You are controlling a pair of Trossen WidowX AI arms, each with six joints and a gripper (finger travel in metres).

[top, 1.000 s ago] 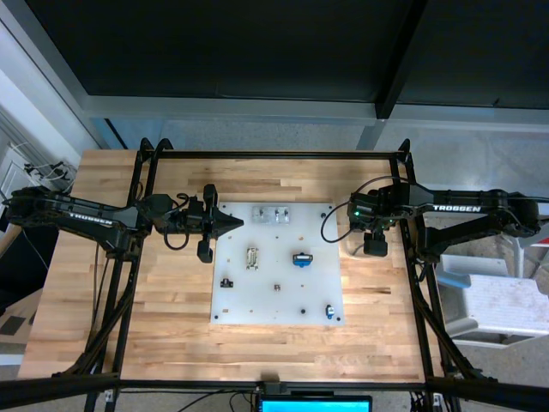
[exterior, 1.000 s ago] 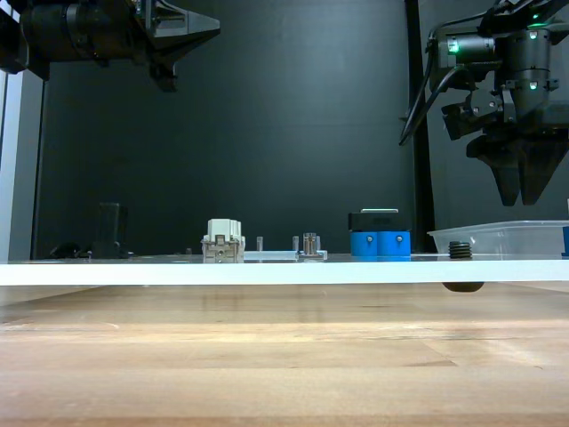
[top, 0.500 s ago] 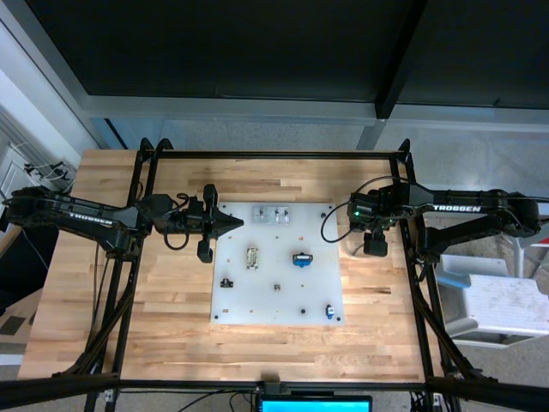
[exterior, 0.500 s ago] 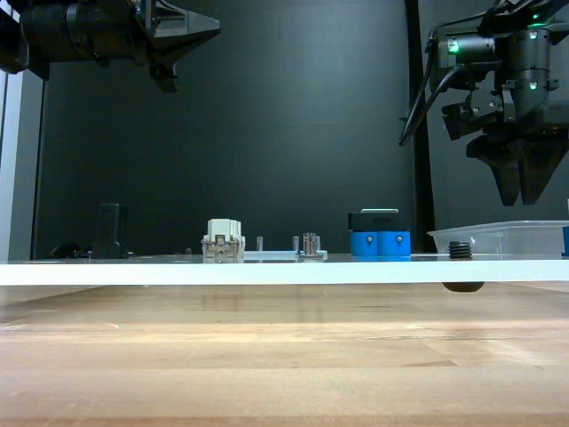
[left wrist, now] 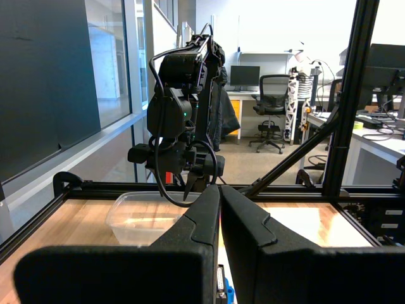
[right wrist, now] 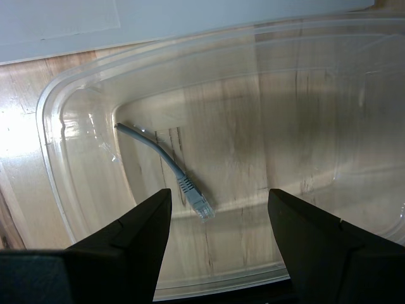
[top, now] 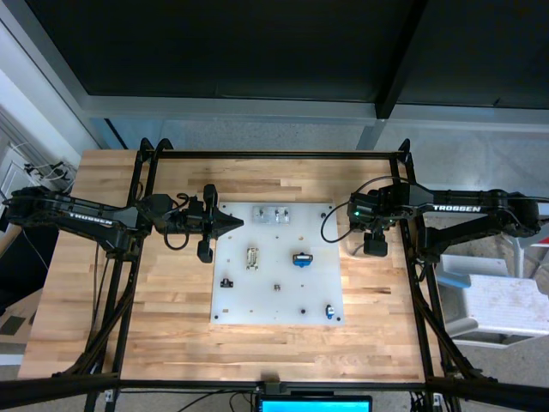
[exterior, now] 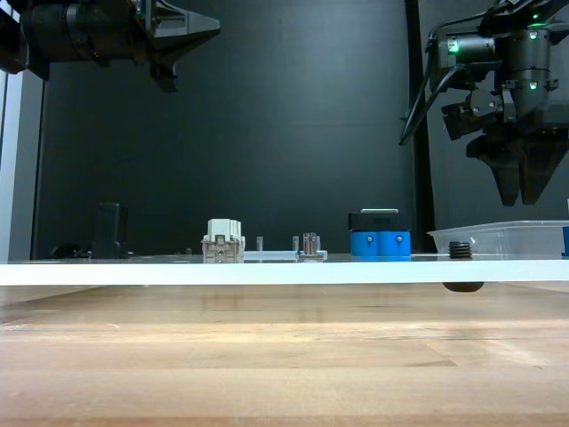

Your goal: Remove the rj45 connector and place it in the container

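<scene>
The rj45 connector [right wrist: 196, 202], a pale plug on a short grey cable, lies on the floor of the clear container [right wrist: 57, 171], free of any grip. My right gripper [right wrist: 218, 196] hangs open straight above it, its fingers apart and empty. In the low view the right gripper [exterior: 522, 197] hovers just over the container [exterior: 498, 238] at the board's right. My left gripper [top: 238, 223] is shut and empty, held high over the board's far left edge, pointing right.
The white board [top: 274, 292] carries a cream multi-pin connector [top: 252, 258], a blue-and-black connector [top: 301, 259], a small blue socket block [top: 329, 311] and small fittings. Black frame rails border the wooden table.
</scene>
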